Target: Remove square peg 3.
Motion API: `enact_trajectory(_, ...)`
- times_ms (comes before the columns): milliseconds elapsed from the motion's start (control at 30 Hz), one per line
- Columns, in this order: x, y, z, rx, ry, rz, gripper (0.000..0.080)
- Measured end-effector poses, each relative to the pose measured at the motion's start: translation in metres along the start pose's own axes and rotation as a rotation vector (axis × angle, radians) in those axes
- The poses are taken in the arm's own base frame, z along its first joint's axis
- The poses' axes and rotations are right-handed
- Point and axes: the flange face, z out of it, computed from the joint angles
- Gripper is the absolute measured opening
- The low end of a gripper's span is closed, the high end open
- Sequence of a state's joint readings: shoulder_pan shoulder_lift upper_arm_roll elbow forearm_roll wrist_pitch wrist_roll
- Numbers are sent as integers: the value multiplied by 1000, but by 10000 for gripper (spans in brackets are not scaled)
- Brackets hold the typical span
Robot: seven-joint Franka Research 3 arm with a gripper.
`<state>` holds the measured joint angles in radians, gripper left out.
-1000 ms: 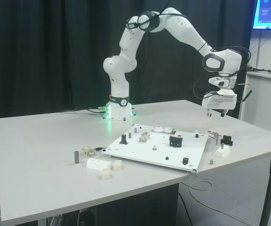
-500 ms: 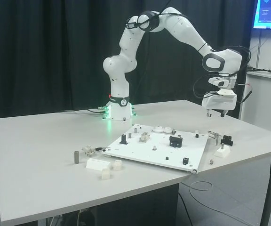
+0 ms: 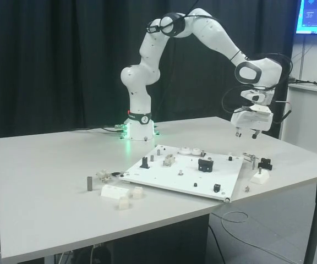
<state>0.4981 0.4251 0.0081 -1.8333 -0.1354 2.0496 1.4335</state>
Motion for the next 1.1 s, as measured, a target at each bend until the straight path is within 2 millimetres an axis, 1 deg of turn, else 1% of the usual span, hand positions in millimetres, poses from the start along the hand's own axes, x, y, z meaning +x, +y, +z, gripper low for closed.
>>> enact_trajectory(267,29,16,6,-86,32,31,800)
enact_trajectory(467,55,35,15,-154,43,23,800)
enact_trajectory(800,105,81,34,-225,27,-4,800)
enact_trajectory(1100,145,123,49,-237,-13,-13,800)
